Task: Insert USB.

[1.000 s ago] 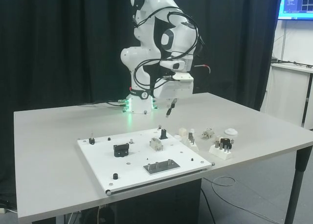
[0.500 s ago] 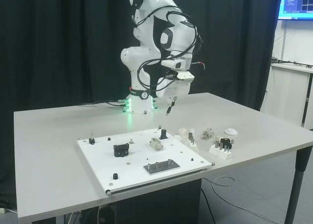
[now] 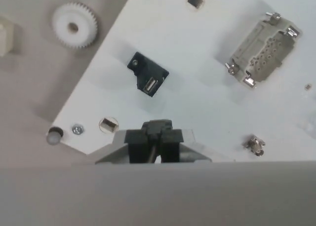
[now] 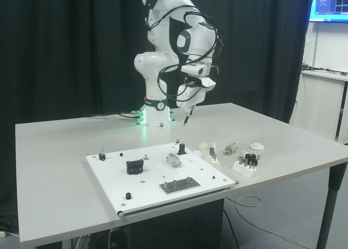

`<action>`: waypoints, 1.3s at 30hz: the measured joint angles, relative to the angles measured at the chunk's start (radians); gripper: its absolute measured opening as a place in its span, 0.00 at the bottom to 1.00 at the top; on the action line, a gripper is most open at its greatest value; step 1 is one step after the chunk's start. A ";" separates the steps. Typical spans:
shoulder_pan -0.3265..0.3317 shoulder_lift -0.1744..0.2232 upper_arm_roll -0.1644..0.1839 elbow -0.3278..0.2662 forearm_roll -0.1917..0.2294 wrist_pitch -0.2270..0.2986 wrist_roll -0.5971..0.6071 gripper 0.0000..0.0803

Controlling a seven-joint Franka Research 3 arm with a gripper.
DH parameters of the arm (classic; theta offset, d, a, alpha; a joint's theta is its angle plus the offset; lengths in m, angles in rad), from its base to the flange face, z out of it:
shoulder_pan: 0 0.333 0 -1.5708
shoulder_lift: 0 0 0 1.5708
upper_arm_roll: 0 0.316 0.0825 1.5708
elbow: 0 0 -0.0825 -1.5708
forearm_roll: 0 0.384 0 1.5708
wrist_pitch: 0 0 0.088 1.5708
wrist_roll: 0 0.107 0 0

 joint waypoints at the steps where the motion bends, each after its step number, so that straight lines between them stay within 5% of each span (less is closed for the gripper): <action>1: 0.000 -0.002 0.000 -0.002 -0.001 0.000 -0.007 0.06; 39: 0.000 -0.011 0.003 -0.032 -0.026 -0.006 -0.635 0.06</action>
